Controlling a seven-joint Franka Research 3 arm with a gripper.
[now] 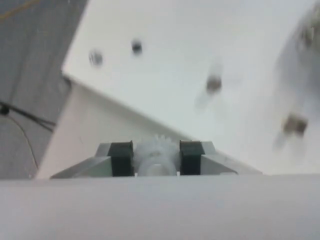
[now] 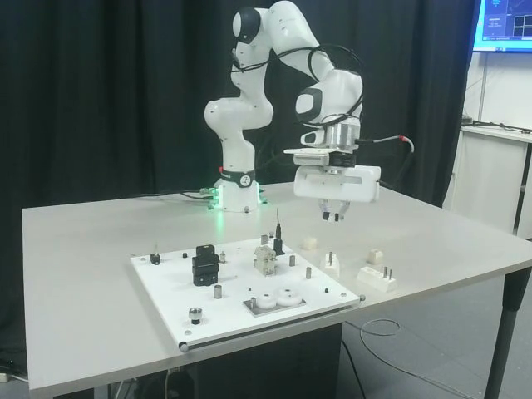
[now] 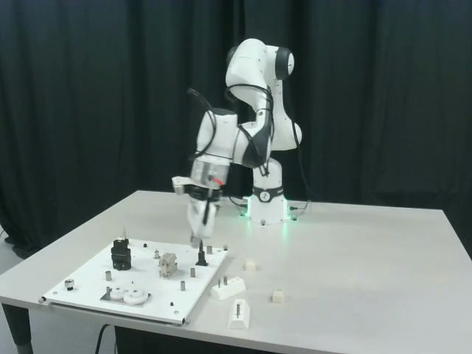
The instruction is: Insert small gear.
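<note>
— How is the white seven-jointed arm point(image 2: 274, 75) posed?

— It rises from its base, which shows a green glow, at the far side of the grey table point(image 2: 91, 241), bends over at the top and reaches down and forward. The wrist points downward, so the two-fingered gripper point(image 2: 334, 216) hangs in the air above the table, near the far corner of the flat white square assembly board point(image 2: 166, 287). In the second room view the gripper point(image 3: 198, 237) sits just above that corner, close to a thin black upright peg point(image 3: 201, 257).

— And the fingers?

— In the wrist view the black finger pads point(image 1: 120, 157) are pressed in on a small white toothed plastic gear point(image 1: 156, 156), which sits pinched between them, well clear of the board's surface.

— So where exactly is the small gear?

— Held in the gripper, up in the air over the board's edge. Two larger white gears point(image 2: 277, 298) already sit side by side on a plate near the front of the board.

— Anything else on the table?

— A black blocky fixture point(image 2: 204, 264) on the board, and a few small white blocks point(image 2: 376, 276) beside it.
</note>
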